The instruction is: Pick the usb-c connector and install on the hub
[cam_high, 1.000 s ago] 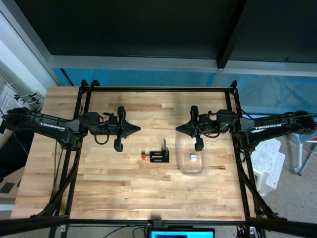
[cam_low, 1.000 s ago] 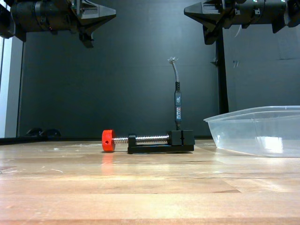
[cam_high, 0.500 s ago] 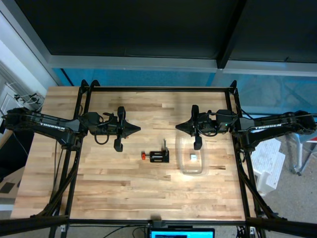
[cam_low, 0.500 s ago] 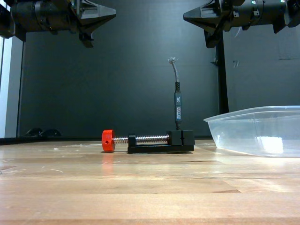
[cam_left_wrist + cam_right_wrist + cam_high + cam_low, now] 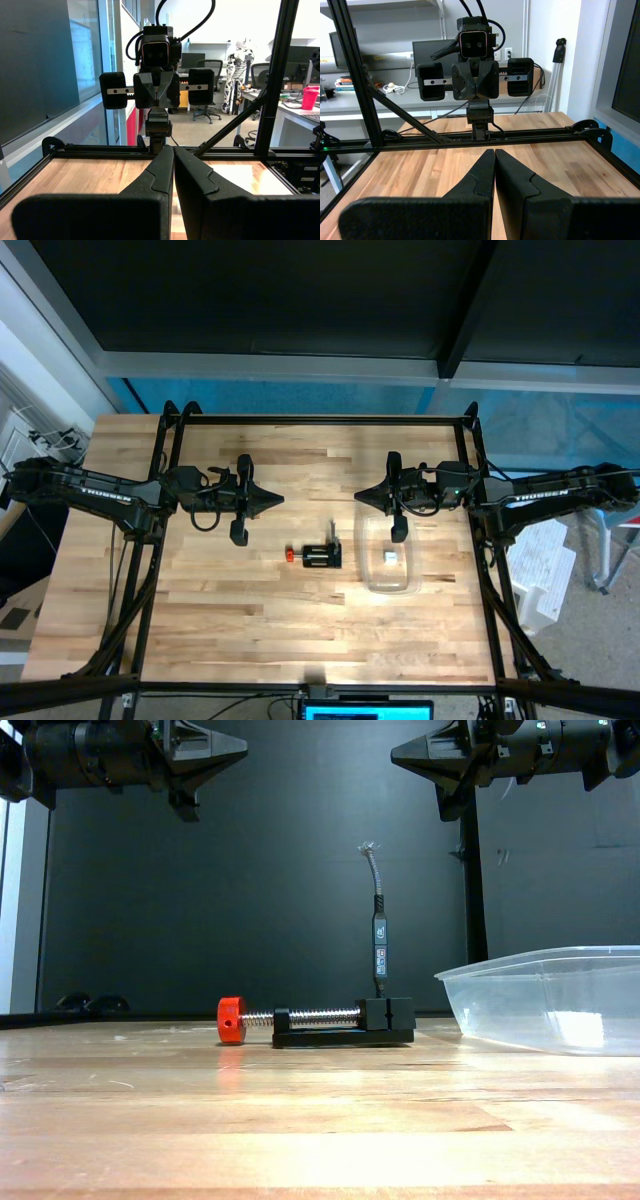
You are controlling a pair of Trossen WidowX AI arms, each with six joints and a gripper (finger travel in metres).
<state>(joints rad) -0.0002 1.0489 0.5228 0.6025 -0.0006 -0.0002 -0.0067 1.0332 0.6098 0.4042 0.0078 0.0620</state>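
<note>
Left gripper and right gripper are being held pinched shut, empty. Nearest, the usb-c connector is being carried loose in a clear tub toward the table's right edge; beside it, a cabled black part is being clamped upright in a vise. Farther back (high up), both grippers are being pointed tip to tip, apart.

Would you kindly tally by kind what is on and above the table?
Grippers: 2, left gripper and right gripper, both shut, above the table.
Vise: 1.
Cabled part: 1, upright in the vise.
Clear tub: 1.
Small white part: 1, lying free in the tub.
Total: 6.
</note>
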